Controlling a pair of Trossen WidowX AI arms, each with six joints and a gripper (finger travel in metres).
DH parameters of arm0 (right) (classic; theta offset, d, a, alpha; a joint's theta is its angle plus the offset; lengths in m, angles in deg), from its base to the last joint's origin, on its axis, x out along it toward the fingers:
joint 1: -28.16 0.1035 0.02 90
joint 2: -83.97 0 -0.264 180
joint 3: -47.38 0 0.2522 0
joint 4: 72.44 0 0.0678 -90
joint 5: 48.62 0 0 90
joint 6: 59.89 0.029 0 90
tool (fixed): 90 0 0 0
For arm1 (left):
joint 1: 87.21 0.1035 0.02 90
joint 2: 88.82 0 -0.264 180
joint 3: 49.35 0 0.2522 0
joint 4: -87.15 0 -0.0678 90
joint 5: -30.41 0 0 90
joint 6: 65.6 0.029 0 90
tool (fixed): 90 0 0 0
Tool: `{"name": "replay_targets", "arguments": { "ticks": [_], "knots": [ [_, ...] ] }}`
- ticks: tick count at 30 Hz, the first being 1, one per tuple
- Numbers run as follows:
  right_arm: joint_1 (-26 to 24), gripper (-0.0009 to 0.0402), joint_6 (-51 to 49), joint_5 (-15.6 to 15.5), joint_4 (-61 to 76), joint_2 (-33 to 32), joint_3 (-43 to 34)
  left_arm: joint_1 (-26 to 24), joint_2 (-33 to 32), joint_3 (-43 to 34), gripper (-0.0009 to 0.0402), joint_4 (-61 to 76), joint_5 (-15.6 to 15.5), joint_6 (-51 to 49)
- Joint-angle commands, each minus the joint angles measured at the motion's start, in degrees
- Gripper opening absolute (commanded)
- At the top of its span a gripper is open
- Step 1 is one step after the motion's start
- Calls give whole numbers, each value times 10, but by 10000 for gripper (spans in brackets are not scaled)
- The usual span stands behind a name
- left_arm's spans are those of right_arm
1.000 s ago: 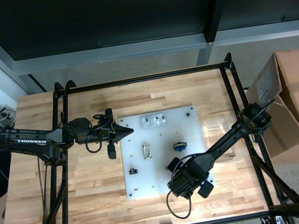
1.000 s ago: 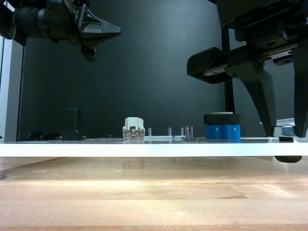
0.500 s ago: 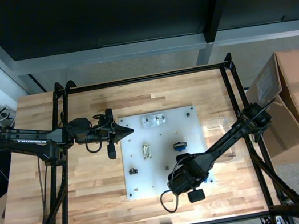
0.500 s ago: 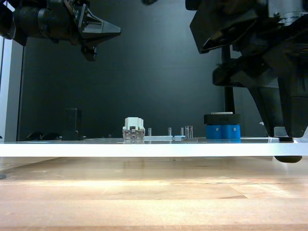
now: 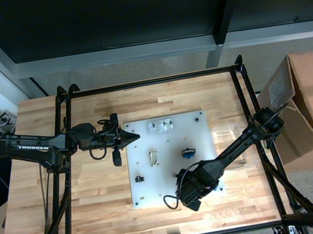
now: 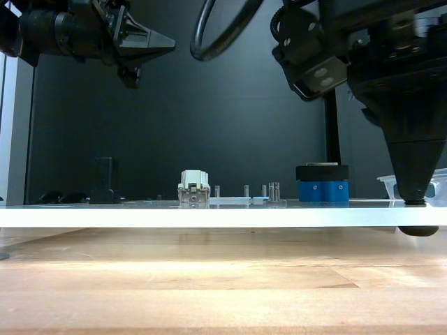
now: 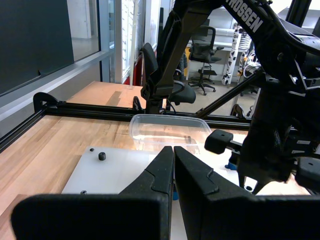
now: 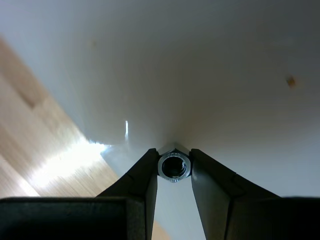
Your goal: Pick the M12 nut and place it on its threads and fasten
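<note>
Nut (image 8: 174, 166) in low R tool (image 6: 415, 198), stud hidden; L tool (image 5: 137, 136) aloft.

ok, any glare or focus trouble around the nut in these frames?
Right wrist view: M12 nut sharp in the right gripper, white board behind it soft, glare patch on the wooden table. Low view: right gripper is a black silhouette down at the board's near right edge, so whether the nut is on its stud, cannot tell; left gripper dark too, high at left.
</note>
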Motion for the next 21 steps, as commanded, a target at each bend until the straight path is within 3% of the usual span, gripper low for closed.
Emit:
{"name": "replay_targets", "arguments": {
  "ticks": [1,9,21],
  "knots": [
    [0,0,83,5,-2,0,0,0,0,0,0,0,0,0],
    [0,0,158,4,-1,0,0,0,0,0,0,0,0,0],
    [-1,0,144,4,-2,0,0,0,0,0,0,0,0,0]
  ]
}}
